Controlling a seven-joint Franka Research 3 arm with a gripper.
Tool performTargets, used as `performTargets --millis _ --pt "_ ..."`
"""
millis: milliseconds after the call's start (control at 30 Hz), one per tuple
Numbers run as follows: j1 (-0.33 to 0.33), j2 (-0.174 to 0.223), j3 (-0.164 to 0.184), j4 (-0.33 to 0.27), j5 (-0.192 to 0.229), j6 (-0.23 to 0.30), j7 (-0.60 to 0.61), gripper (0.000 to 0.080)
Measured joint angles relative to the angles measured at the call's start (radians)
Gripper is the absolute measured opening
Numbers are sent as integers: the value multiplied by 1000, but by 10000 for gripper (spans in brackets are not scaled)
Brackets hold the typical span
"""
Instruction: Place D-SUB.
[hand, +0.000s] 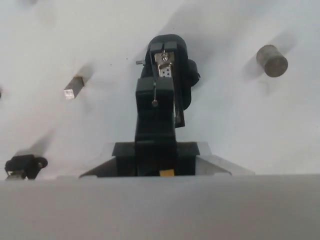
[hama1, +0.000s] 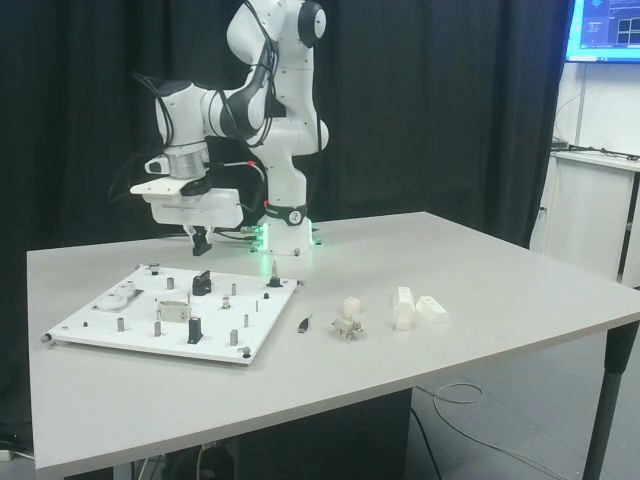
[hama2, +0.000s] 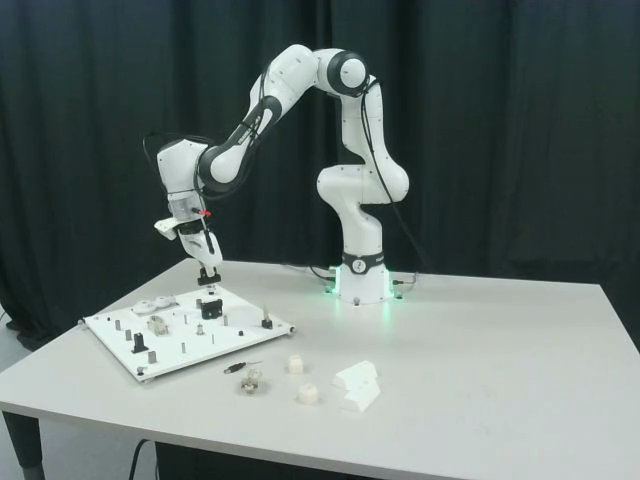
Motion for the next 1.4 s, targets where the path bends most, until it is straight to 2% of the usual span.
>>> performTargets --millis 333,567,700,867,1033,1400 --pt "19 -13 10 4 1 0 0 155" --pt "52 -41 29 4 3 0 19 155" --pt "76 -63 51 3 7 0 43 155" --pt "108 -90 96 -4 17 0 86 155" --pt "142 -112 157 -13 23 8 168 155" --pt "208 -111 315 -19 23 89 353 155"
